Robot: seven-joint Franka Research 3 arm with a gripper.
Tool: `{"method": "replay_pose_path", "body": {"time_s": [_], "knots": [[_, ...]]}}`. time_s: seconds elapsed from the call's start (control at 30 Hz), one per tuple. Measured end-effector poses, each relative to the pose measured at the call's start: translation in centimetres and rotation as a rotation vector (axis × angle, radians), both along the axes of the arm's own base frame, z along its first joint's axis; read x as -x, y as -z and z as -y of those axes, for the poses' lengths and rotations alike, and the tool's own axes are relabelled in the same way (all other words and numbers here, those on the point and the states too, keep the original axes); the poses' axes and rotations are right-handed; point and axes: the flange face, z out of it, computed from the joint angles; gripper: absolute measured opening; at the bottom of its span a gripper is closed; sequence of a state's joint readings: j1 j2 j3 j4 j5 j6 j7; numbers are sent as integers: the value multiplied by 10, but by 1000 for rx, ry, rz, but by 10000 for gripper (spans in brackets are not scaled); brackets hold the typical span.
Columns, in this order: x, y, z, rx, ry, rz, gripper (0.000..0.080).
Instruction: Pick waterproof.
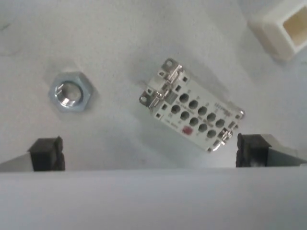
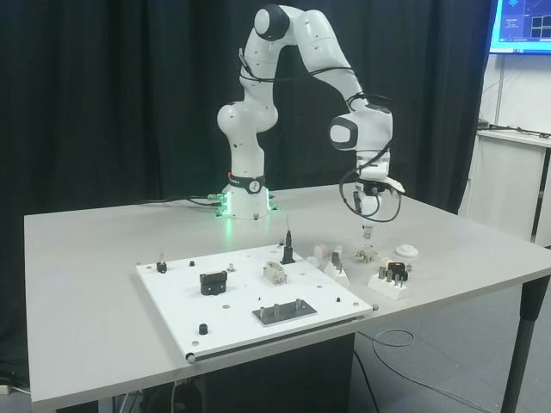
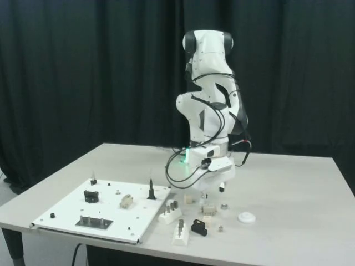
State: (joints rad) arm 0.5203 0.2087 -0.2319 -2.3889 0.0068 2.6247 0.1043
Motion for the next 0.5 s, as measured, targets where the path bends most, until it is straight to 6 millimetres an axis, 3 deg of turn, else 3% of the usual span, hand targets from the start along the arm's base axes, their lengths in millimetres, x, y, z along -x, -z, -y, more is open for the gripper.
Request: {"method": "replay_pose_path", "body": {"time_s": [0.3, 0.5], "knots": [[-1, 10, -8, 23, -71, 7, 800], [-8, 12, -6, 16, 24, 29, 800]]}}
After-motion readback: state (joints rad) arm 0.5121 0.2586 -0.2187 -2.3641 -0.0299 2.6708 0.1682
